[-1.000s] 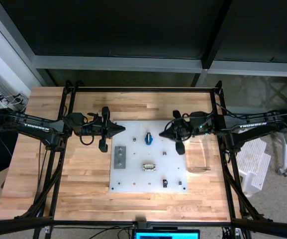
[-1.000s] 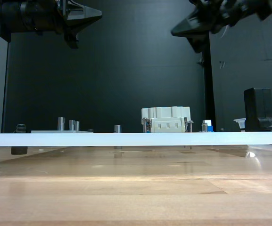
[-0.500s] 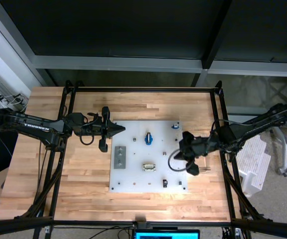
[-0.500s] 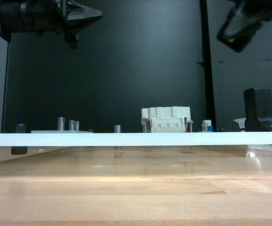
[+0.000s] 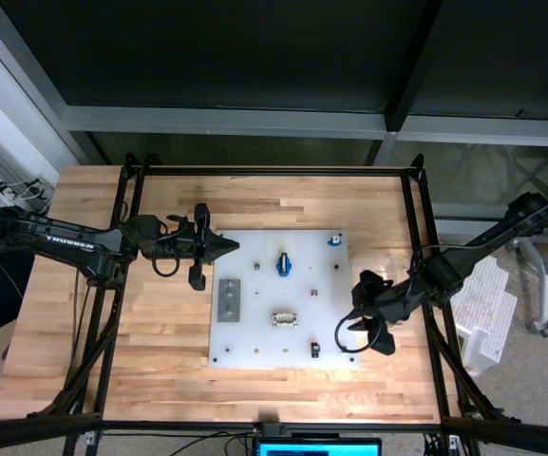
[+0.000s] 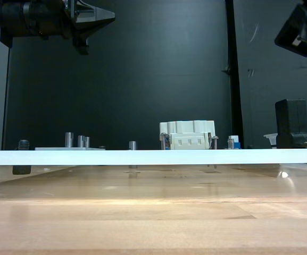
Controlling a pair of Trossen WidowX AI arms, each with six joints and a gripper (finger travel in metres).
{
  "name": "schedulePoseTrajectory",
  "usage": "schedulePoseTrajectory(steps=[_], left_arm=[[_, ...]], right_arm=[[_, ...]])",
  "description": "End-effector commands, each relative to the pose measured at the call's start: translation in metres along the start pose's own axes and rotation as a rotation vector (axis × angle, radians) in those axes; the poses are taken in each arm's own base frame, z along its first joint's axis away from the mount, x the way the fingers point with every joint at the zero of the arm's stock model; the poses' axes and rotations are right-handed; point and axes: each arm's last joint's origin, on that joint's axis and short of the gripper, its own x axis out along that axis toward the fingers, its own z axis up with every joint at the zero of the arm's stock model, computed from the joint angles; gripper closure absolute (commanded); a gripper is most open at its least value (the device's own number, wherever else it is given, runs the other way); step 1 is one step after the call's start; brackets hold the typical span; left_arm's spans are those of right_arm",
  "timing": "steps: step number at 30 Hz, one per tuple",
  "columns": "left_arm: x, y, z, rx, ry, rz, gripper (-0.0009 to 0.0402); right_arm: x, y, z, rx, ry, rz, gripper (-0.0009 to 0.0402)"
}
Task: Remove the 16mm bar from the taskboard and place in the container
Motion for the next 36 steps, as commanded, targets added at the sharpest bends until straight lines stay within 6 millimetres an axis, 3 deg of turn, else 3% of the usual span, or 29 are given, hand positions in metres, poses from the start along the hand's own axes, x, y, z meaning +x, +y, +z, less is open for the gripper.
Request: schedulePoseTrajectory(steps=[1, 10, 18, 30, 36], left_arm=[[0.000, 0.000, 0.000, 0.000, -0.001, 0.000, 0.0393], [0.000, 0.000, 0.000, 0.000, -0.001, 0.000, 0.0393], [0.000, 0.000, 0.000, 0.000, -0.001, 0.000, 0.0393], [0.000, 0.000, 0.000, 0.000, -0.001, 0.000, 0.0393], [0.000, 0.000, 0.000, 0.000, -0.001, 0.000, 0.0393]], right_arm=[[0.005, 0.006, 0.002, -0.001, 0.065, -0.040, 0.0254], [0.019, 0.027, 0.024, 0.054, 0.242, -0.201, 0.0201], [0.043, 0.042, 0.035, 0.073, 0.322, -0.274, 0.0171], [0.075, 0.050, 0.032, 0.127, 0.408, -0.316, 0.0169], [0.085, 0.054, 0.024, 0.007, 0.455, -0.314, 0.0169]])
